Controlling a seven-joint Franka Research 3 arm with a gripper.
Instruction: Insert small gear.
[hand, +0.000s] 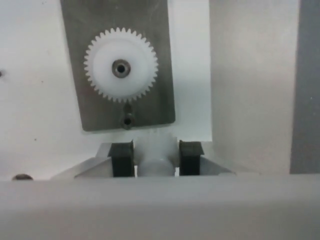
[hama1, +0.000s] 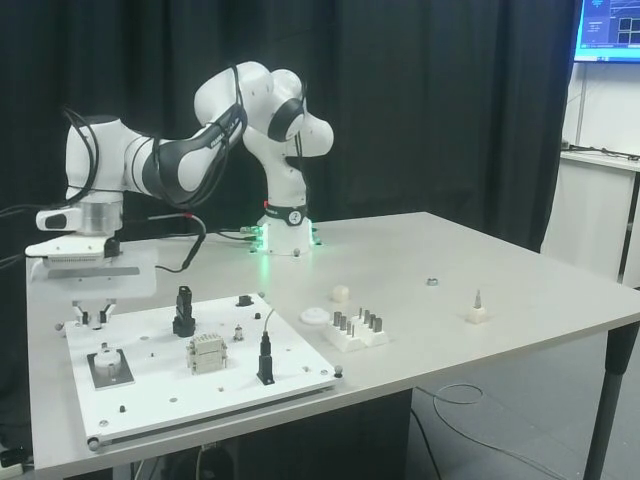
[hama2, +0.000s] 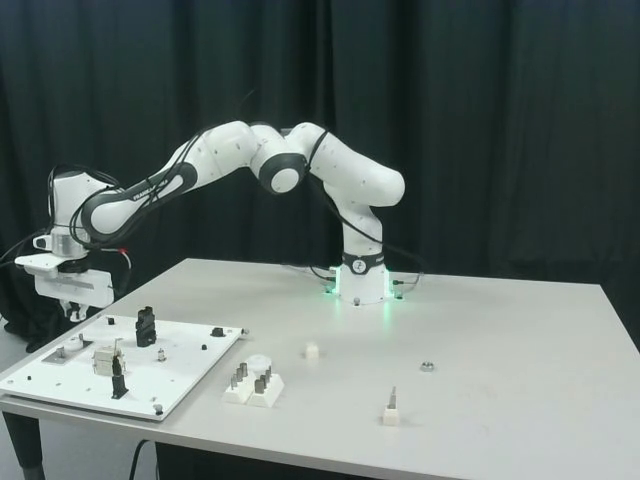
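Even light falls from overhead – the grey table (hama1: 480, 270) shines pale while the black curtains (hama2: 500, 120) swallow everything behind. A green glow rings the arm's base (hama1: 282, 240) (a lit screen (hama1: 607, 25) glares in one corner). Under the wrist, the white board (hand: 35, 100) washes out – the small gear (hand: 156, 162) nearly melts into it.

This looks like a robotics lab or test cell: black curtains (hama2: 500, 120) hang behind a grey table (hama2: 480, 330) with a white robot arm (hama2: 300, 165) bolted to it. A white assembly board (hama1: 200, 370) with small fixtures lies near the table's edge, and a screen (hama1: 607, 28) glows in the corner, though I can't read what it displays.
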